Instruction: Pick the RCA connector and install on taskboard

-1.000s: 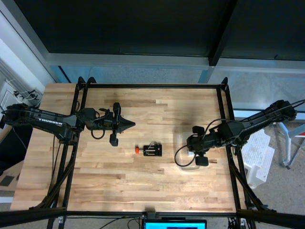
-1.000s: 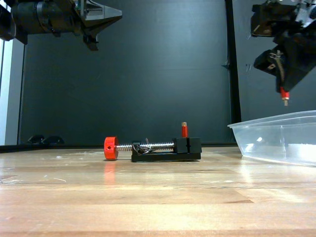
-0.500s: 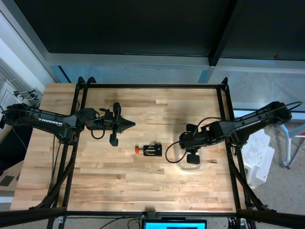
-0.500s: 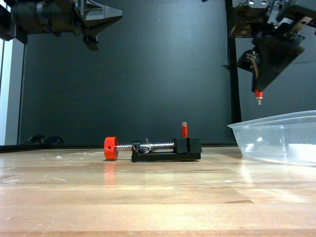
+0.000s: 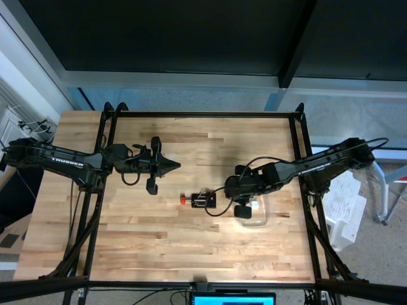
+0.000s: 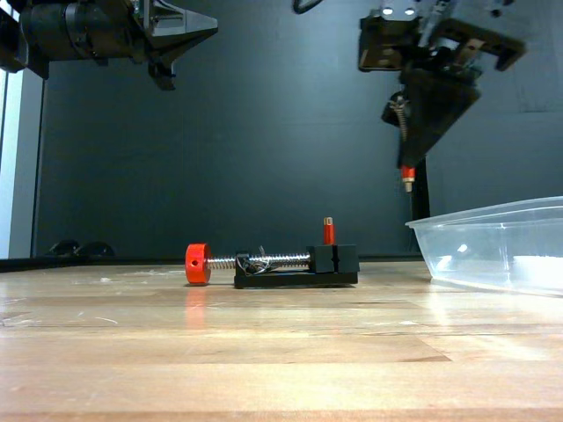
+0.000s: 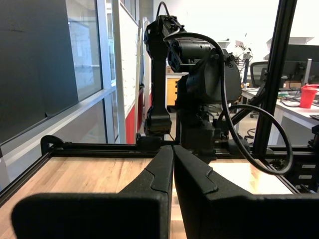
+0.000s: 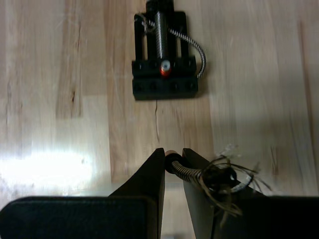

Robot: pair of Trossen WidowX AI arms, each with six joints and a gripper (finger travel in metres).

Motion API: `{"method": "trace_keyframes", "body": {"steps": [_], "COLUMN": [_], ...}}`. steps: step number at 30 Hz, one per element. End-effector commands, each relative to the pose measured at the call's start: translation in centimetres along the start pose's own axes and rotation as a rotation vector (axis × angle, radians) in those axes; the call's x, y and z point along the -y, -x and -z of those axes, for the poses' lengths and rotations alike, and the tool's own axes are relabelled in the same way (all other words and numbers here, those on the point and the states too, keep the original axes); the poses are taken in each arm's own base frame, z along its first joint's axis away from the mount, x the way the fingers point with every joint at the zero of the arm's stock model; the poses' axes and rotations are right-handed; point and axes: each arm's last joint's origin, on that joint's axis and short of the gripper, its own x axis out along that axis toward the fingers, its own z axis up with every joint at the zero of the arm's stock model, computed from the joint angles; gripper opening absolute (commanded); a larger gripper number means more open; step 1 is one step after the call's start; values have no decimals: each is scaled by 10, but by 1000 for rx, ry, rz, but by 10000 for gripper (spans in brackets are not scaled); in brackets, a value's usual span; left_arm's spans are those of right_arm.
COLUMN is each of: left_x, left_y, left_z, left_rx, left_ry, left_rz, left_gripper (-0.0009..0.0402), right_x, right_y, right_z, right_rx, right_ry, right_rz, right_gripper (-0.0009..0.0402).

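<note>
1. The small red-tipped RCA connector with its springy metal collar (image 6: 406, 174) was held up in the air, tip down. It was pinched between the fingers of the black right gripper (image 8: 173, 154).
2. It was hung well above the wooden table (image 5: 159, 235), between the small black rectangular taskboard block (image 6: 334, 262) and the clear plastic tray (image 6: 493, 215).
3. Pick looked done and the carry-over was in hand; nothing had been plugged in yet.
4. Next up, probably: the tip would need to be lined up over the taskboard's upright red post (image 8: 165, 66), then lowered dead straight.
5. Nothing could be made out inside the tray, tbh.
6. The black left gripper (image 5: 173, 166) was parked high over the left side, fingers pressed together on nothing.
</note>
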Motion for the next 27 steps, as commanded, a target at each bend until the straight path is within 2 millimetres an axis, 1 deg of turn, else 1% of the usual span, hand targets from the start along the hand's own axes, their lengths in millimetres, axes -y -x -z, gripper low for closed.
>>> {"method": "trace_keyframes", "body": {"steps": [1, 9, 18, 27], "left_x": [0, 0, 0, 0], "left_y": [0, 0, 0, 0], "left_z": [0, 0, 0, 0], "left_rx": [1, 0, 1, 0], "left_ry": [0, 0, 0, 0], "left_rz": [0, 0, 0, 0], "left_gripper": [0, 0, 0, 0], "right_x": [-1, -1, -3, -5], "right_y": [-4, -18, -33, -35], "right_z": [-8, -25, -32, -43], "right_rx": [3, 9, 39, 53], "right_ry": [7, 1, -10, -4], "right_rz": [5, 11, 6, 4], "right_gripper": [0, 0, 0, 0]}}
